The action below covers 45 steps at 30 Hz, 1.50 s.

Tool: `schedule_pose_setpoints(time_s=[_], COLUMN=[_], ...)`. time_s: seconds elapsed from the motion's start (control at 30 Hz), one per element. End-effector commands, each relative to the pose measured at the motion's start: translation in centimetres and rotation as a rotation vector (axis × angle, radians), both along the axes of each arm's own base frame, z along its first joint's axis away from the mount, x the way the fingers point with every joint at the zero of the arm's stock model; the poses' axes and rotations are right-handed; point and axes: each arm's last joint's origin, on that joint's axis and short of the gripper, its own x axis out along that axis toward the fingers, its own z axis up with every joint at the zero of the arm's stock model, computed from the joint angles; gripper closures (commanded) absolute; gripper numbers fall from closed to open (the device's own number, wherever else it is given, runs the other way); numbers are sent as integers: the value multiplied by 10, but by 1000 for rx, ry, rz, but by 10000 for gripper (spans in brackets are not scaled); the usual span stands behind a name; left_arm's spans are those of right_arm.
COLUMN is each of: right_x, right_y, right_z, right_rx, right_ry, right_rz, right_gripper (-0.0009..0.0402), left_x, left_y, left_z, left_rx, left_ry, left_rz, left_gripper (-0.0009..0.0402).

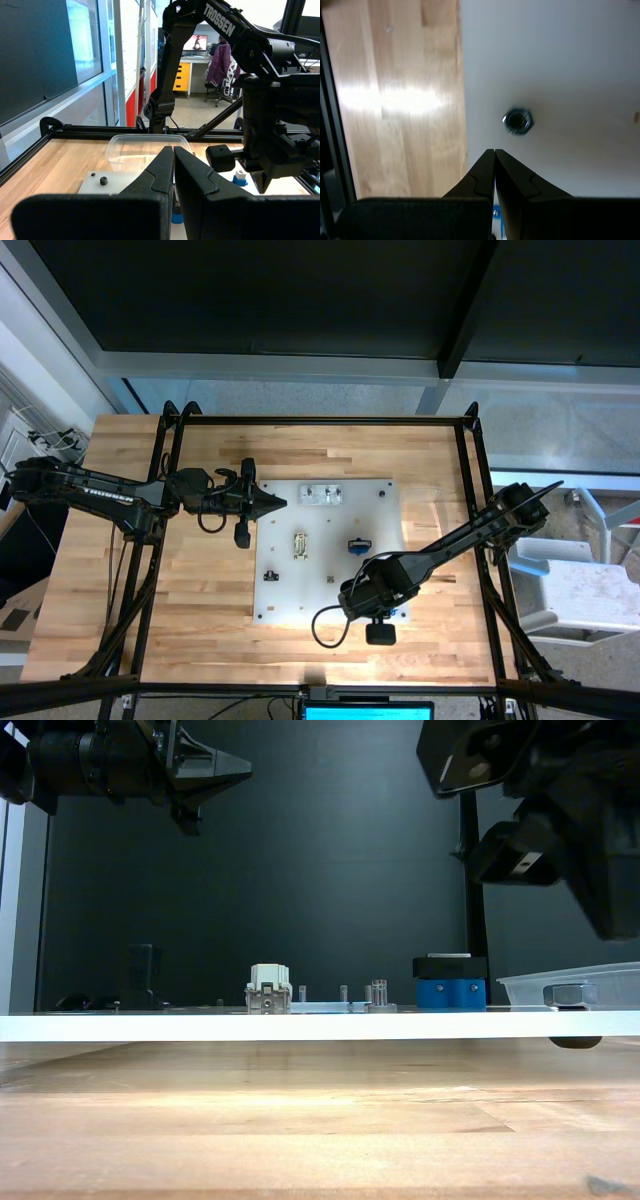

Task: Unfasten the M12 fastener and place in the container

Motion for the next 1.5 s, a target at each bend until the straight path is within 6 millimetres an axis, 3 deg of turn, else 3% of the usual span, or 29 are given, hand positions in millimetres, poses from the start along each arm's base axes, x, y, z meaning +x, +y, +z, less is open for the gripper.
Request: schedule_pose_setpoints(time_s=[0.03,0.53,1.1,1.23,1.5], right_x=[2,4,3,-3,-9], right_y=[3,5,2,-9,-10], right_z=[-8,-24,-24,-14,-2], right_rx=[1,-21,-91,-306,-253], right_ry=[6,6,-8,-48,-26], right_rz=[-11,-17,-34,-147,-135], right_gripper=[393,393,393,393,393], left_x=[0,0,0,0,0], left_y=[0,0,0,0,0], left_z=[0,0,0,0,0], left_rx=[0,0,0,0,0], left_ry=[0,0,0,0,0], left_rz=[0,0,0,0,0], left_gripper=[393,393,393,393,393])
